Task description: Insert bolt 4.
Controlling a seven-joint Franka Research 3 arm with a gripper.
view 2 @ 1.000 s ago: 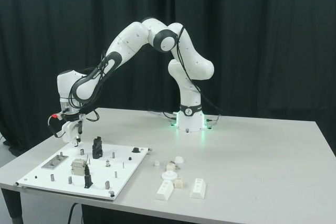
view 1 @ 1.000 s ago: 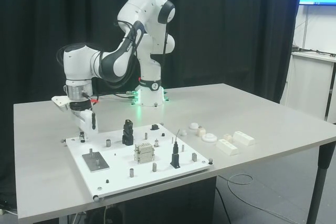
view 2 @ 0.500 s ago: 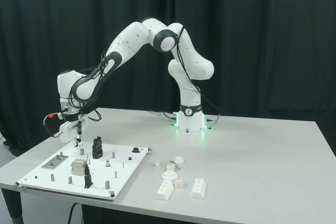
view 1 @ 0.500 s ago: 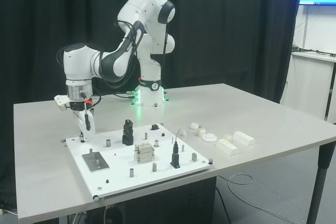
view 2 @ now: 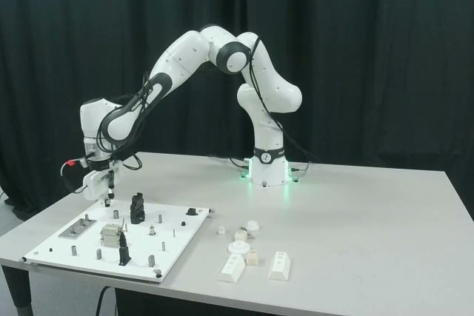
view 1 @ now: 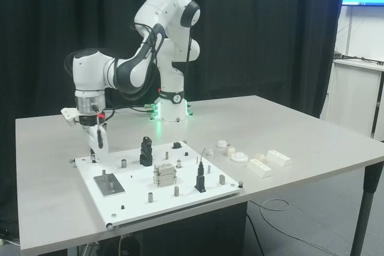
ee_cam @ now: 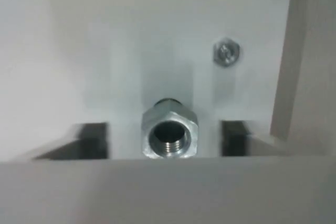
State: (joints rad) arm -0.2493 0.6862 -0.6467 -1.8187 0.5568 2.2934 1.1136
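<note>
Our white arm (view 1: 129, 70) reaches out from its base at the far side of the grey worktop (view 1: 300, 130) and bends down over the far left corner of the white board (view 1: 162, 199). The tool (view 1: 99, 147) hangs there, pointing straight down, just above the board's surface.

From the wrist we look down on the bolt (ee_cam: 169, 137). It stands upright on the board, and its hex top shows a hollow with thread inside. It sits between the two black fingers (ee_cam: 93, 140), and we see bare white board on either side of it. The tool is therefore released, with its fingers spread and touching nothing. A smaller hex nut (ee_cam: 226, 53) lies flat on the board near the bolt, close to the board's edge.

In the first room view the bolt is only a small stub right under the fingertips, and we cannot make out more of it there.

Further along the board we find a black block (view 1: 145, 150) standing upright, a grey plate (view 1: 108, 185) near the left edge, and several small pegs. A handful of white parts (view 1: 267, 163) lies on the worktop to the right, well apart from the board.
</note>
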